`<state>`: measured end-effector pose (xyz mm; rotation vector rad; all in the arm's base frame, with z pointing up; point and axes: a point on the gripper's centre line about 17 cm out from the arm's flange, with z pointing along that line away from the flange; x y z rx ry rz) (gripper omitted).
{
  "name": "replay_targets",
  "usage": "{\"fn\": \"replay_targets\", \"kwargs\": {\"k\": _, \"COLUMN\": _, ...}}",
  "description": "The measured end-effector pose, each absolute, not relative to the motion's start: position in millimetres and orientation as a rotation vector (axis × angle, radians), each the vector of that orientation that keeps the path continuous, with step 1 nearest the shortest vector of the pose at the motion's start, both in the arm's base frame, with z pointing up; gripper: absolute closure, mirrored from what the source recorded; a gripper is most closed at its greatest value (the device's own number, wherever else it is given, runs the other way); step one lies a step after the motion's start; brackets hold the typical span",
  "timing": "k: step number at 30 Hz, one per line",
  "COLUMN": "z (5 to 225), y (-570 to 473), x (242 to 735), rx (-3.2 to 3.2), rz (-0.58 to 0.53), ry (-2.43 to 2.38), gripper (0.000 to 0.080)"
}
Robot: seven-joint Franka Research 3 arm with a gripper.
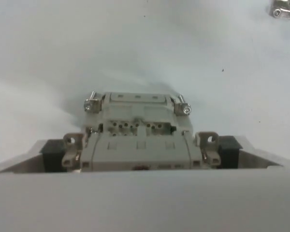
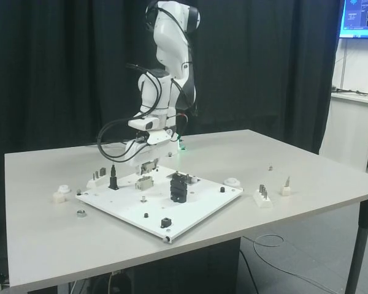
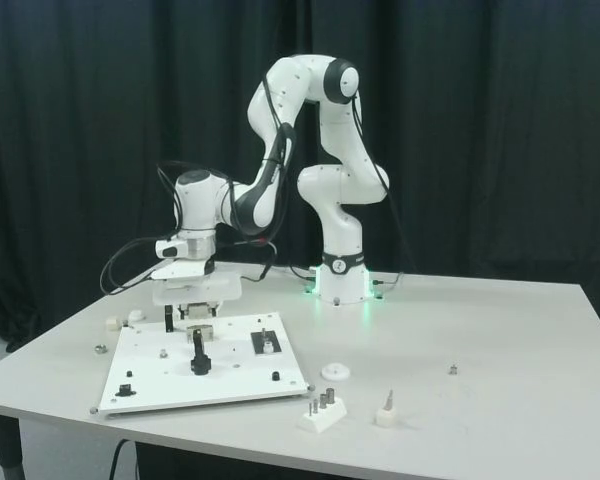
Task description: Insert waterproof.
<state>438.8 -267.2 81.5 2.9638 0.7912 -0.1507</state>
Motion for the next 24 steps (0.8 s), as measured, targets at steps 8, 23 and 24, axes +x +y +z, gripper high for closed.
{"fn": "replay_targets", "kwargs": {"k": 8, "z": 76.5, "y": -270.2, "x": 438.6, "rx": 2.964, "rz": -0.149, "ry": 0.781, "gripper": 0.0176}}
{"fn": "replay_targets", "kwargs": {"k": 23, "z": 69.0, "y": -277.1, "x": 432.2, "rx": 2.989, "rz": -0.141, "ry": 0.756, "gripper": 0.0176}}
{"fn": "replay_targets", "kwargs": {"k": 24, "z": 68.5, "y": -277.6, "x": 431.6, "rx": 2.993, "rz": -0.139, "ry": 0.752, "gripper": 0.0176}}
